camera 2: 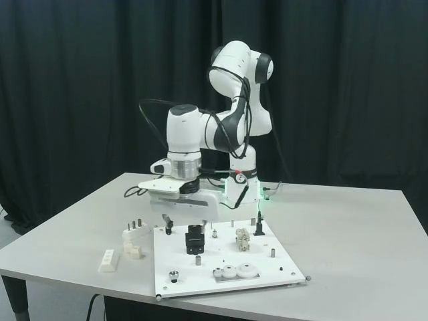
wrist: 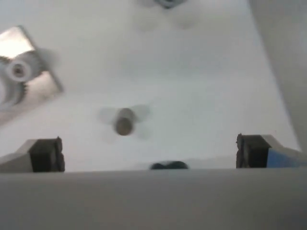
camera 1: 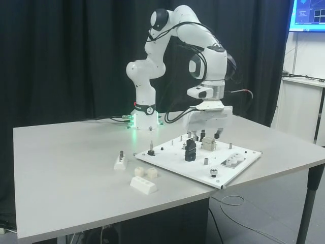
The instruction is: Pick square peg 3.
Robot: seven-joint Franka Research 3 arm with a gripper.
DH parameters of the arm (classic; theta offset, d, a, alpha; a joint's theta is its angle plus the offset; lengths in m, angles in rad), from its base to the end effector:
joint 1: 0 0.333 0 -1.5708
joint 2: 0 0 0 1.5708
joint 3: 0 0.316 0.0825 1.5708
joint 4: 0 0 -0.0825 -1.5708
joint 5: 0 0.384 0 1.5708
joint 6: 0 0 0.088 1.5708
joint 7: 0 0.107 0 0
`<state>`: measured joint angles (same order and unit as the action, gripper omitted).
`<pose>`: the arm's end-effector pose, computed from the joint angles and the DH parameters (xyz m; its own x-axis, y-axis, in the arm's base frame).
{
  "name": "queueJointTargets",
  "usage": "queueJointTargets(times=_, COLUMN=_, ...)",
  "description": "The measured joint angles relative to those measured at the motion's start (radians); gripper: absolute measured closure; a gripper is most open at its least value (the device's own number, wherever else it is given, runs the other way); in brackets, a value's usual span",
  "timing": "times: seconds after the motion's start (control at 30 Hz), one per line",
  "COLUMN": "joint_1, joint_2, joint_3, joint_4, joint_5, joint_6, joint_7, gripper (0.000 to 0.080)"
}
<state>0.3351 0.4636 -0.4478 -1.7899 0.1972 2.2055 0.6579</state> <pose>0.6481 -0.0426 0.3150 0.6628 -0.7483 0.0266 -0.7488 -0.6623 0.0249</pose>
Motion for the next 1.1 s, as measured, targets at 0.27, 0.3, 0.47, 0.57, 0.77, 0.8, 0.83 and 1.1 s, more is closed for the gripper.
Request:
queueJointTargets(times=0.27, joint_1=-0.02, joint_2=-0.003, joint_3=-0.055, joint_4=0.0, joint_5=-0.036, joint_6=-0.04, joint_7=0.023, gripper=0.0003)
queueJointTargets(times=0.3, joint_1=-0.026, joint_2=-0.004, joint_3=-0.06, joint_4=0.0, joint_5=-0.042, joint_6=-0.042, joint_7=0.023, gripper=0.0003)
queueJointTargets(times=0.47, joint_1=-0.074, joint_2=-0.012, joint_3=-0.069, joint_4=0.0, joint_5=-0.087, joint_6=-0.051, joint_7=0.01, gripper=0.0003)
queueJointTargets(times=0.57, joint_1=-0.11, joint_2=-0.018, joint_3=-0.069, joint_4=0.0, joint_5=-0.114, joint_6=-0.055, joint_7=-0.012, gripper=0.0003)
queueJointTargets(times=0.77, joint_1=-0.195, joint_2=-0.035, joint_3=-0.069, joint_4=-0.003, joint_5=-0.148, joint_6=-0.08, joint_7=-0.078, gripper=0.0003)
queueJointTargets(times=0.8, joint_1=-0.209, joint_2=-0.039, joint_3=-0.069, joint_4=-0.004, joint_5=-0.151, joint_6=-0.086, joint_7=-0.089, gripper=0.0003)
queueJointTargets(times=0.83, joint_1=-0.224, joint_2=-0.043, joint_3=-0.07, joint_4=-0.006, joint_5=-0.153, joint_6=-0.092, joint_7=-0.1, gripper=0.0003)
queueJointTargets(times=1.1, joint_1=-0.325, joint_2=-0.076, joint_3=-0.084, joint_4=-0.027, joint_5=-0.159, joint_6=-0.131, joint_7=-0.175, gripper=0.0003)
